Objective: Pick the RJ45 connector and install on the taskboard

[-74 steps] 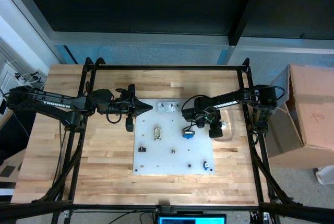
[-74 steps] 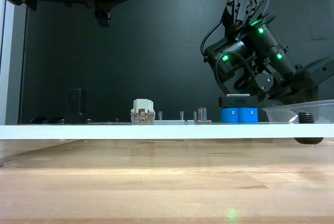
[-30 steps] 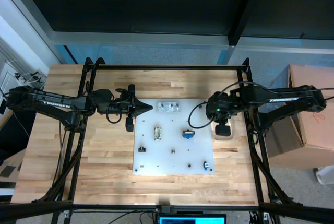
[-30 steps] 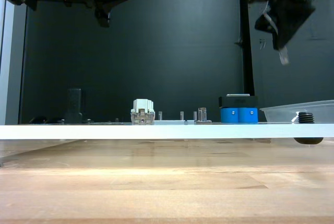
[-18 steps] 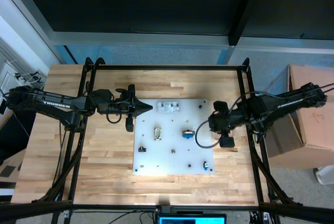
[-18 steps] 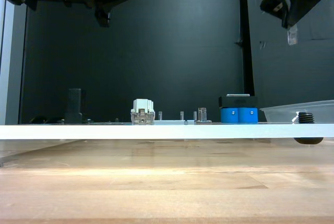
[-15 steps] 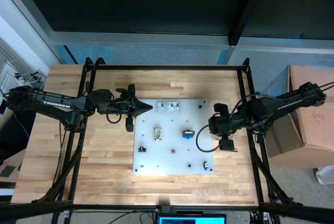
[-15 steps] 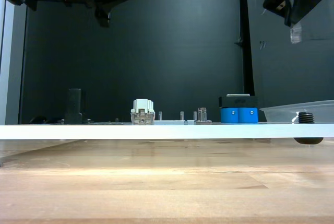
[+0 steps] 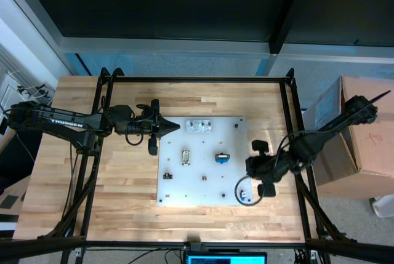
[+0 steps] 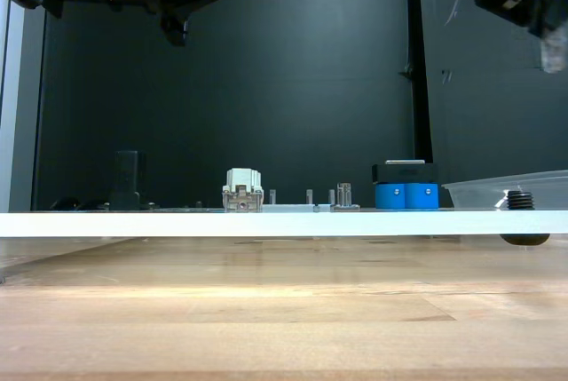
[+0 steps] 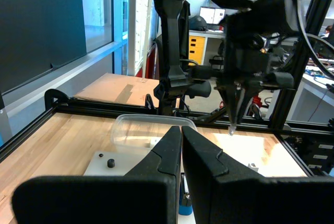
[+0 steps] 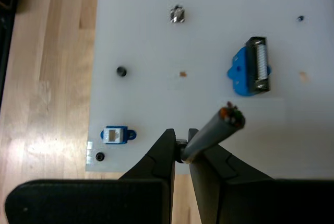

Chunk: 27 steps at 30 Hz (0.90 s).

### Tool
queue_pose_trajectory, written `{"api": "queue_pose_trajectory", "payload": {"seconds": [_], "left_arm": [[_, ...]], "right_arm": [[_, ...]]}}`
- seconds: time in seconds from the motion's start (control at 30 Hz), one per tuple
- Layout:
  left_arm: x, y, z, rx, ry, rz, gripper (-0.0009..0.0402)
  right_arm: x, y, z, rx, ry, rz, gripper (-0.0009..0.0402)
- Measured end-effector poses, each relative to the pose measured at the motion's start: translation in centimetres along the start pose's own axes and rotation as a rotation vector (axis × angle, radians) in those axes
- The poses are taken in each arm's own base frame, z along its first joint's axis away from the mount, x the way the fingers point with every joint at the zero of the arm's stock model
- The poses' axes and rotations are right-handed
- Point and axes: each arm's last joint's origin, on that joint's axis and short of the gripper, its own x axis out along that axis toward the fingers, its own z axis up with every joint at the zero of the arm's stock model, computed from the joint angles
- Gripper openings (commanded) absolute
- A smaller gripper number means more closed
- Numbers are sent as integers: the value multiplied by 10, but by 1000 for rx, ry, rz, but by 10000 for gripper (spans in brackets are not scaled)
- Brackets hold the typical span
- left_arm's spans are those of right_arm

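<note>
The RJ45 connector [image 10: 556,49] hangs gripped in the right pincer [image 12: 181,143], high above the taskboard [image 12: 156,51] and clear of the blue socket [image 12: 115,134]. Its long axis stands near upright, tip down, with the grey cable stub [image 12: 216,127] up. A clear tray [image 10: 506,187] sits on the surface beside the board. The left pincer [image 9: 174,127], clenched on nothing, hovers at the board's far left corner.

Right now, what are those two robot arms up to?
The right gripper is shut on the RJ45 connector, a little clear plug with a short grey cable stub. It hangs in the air above the near right part of the white task board, close to the small blue socket. The plug is not in any seat yet. The left gripper is shut on nothing and hangs high over the board's far left corner.
</note>
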Motion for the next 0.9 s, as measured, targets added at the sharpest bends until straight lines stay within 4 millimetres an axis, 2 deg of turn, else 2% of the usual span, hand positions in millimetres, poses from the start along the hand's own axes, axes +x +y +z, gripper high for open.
{"api": "queue_pose_trajectory", "payload": {"seconds": [0.37, 0.57, 0.9], "left_arm": [[0, 0, 0, 0, 0, 0, 1], [0, 0, 0, 0, -1, 0, 1], [0, 0, 0, 0, 0, 0, 1]], "right_arm": [[32, 42, -5, 8, 30, 10, 0], [41, 52, -7, -1, 33, 15, 0], [49, 56, -10, -17, 33, -17, 0]]}}
